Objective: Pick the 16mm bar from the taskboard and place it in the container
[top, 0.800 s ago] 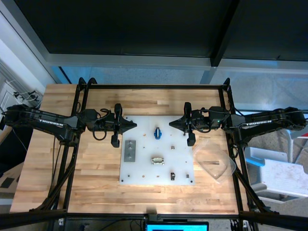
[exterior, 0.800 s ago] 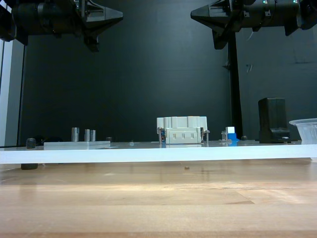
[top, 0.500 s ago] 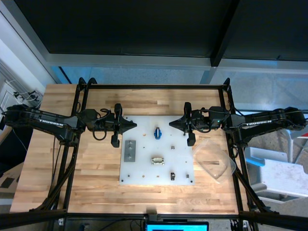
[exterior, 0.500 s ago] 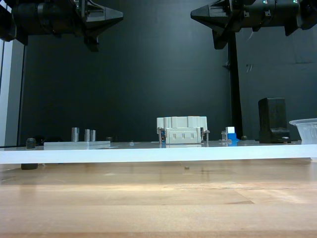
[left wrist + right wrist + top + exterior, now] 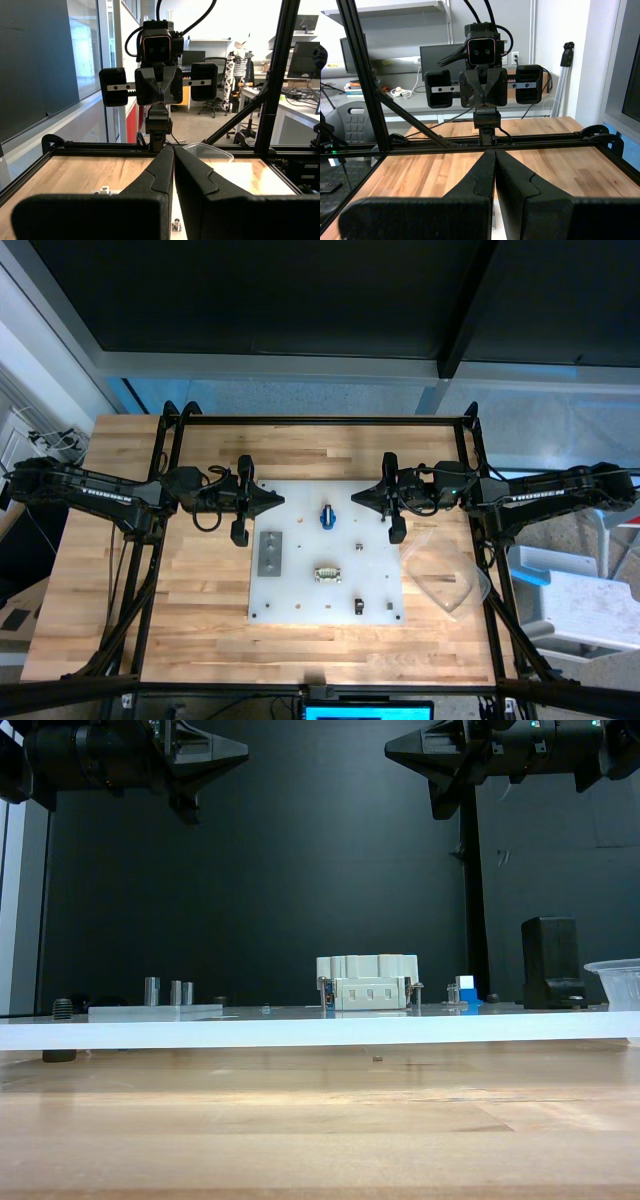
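Left gripper [image 5: 281, 500] and right gripper [image 5: 355, 498] hover high over the taskboard's [image 5: 300, 592] far edge, fingers pressed together, empty; 16mm bar [image 5: 178, 992] seemingly a peg upright in grey block [image 5: 270, 552], container [image 5: 446, 578] right of board.

Left arm [image 5: 95, 492] and right arm [image 5: 540, 490], both matte black, with white Trossen lettering [image 5: 103, 495] and looping black cables [image 5: 205, 516]. Left gripper [image 5: 279, 498] up left and right gripper [image 5: 356, 496] up right have pointed black wedge fingers pressed together.

Even overhead light brightens the taskboard [image 5: 300, 590]; the low view's near table [image 5: 320, 1150] blurs against black.
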You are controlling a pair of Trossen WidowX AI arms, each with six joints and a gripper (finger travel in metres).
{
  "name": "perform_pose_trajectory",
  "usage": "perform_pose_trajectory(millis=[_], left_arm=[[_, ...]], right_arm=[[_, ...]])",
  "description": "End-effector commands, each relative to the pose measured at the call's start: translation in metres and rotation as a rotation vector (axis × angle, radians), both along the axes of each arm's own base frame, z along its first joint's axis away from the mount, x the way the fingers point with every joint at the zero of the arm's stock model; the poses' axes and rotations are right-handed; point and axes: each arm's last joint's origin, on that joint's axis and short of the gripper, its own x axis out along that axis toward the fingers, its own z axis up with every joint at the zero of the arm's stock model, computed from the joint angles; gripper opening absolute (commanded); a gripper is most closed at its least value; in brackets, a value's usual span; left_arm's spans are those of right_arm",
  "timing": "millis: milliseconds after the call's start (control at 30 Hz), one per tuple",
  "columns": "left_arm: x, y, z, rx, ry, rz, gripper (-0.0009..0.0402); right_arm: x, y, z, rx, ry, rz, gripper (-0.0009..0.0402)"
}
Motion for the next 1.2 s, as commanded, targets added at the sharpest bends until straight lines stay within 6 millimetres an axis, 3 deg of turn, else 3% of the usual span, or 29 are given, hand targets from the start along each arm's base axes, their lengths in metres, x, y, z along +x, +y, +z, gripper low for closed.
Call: perform_pose_trajectory(millis=[33, 1200], left_arm=[[0.0, 0.0, 0.0, 0.0, 0.0, 0.0, 0.0], [0.0, 0.0, 0.0, 0.0, 0.0, 0.0, 0.0]], right_arm=[[0.0, 0.0, -0.002, 0.004, 0.02, 0.0, 0.0], [0.01, 0.0, 0.026, -0.018, 0.79, -0.054, 0.0]])
